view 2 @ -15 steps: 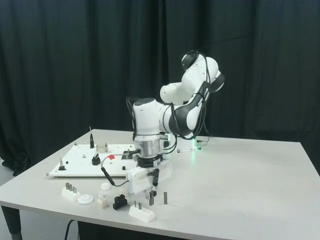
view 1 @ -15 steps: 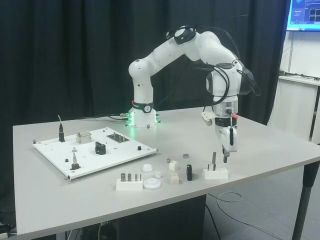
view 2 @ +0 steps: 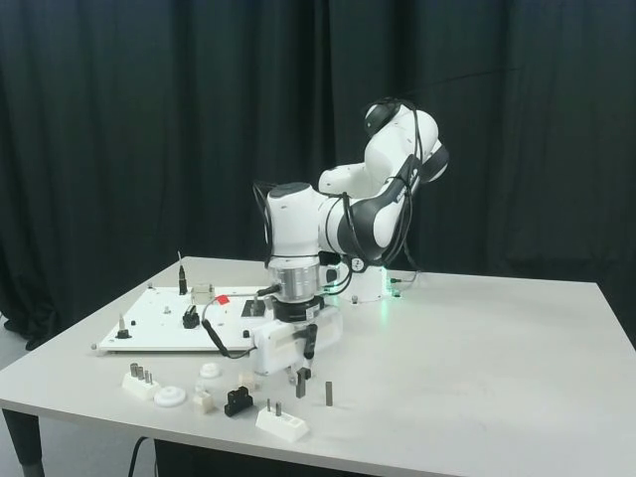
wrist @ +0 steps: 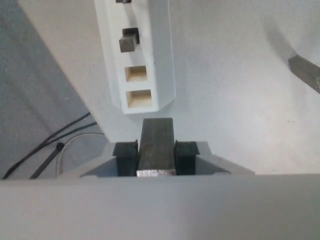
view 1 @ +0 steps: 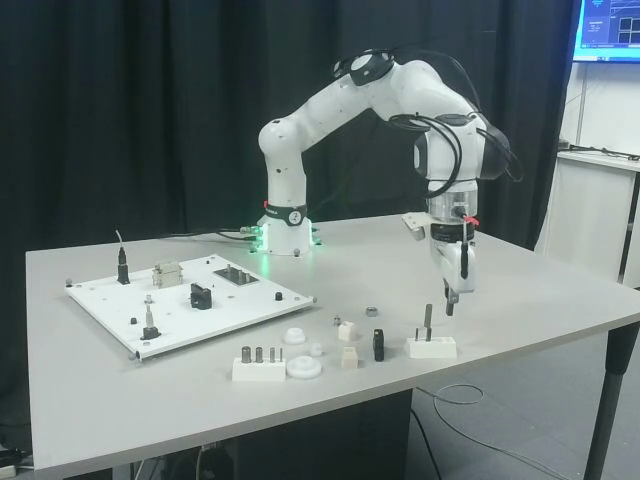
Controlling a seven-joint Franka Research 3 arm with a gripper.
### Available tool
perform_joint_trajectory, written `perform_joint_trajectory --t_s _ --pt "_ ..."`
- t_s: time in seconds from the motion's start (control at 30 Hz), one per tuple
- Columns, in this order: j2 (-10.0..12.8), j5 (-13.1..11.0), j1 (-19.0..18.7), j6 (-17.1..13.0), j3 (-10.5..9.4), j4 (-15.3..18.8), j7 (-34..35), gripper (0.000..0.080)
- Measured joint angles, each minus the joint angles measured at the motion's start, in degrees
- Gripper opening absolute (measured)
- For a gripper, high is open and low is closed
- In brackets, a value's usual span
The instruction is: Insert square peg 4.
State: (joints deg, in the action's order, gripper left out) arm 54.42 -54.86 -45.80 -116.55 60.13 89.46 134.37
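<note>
My gripper (wrist: 156,157) is shut on a dark grey square peg (wrist: 156,134), which stands upright between the black fingers (wrist: 125,158). Just beyond the peg's tip lies the white peg holder (wrist: 160,60) with two empty square holes (wrist: 139,98) at its near end. A grey peg (wrist: 129,41) fills the hole after those. In the first room view the gripper (view 1: 449,300) hangs above and slightly right of the holder (view 1: 432,347), near the table's front right. The second room view shows the gripper (view 2: 299,382) above the holder (view 2: 282,421).
A loose grey peg (view 2: 328,394) stands on the table beside the holder. To the left lie a black part (view 1: 378,343), small white parts (view 1: 347,357), a white gear (view 1: 301,367), a second peg block (view 1: 259,368) and a white board (view 1: 230,305). Cables (wrist: 50,145) hang past the table edge.
The arm has lifted a little, and the gripper with the peg now hangs slightly higher above the holder. Nothing on the table has moved.
</note>
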Motion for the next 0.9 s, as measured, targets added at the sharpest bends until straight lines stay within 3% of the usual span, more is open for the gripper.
perform_joint_trajectory --t_s 0.9 --pt "1.3 -0.7 -0.5 0.1 2.09 0.6 -1.3 0.0154"
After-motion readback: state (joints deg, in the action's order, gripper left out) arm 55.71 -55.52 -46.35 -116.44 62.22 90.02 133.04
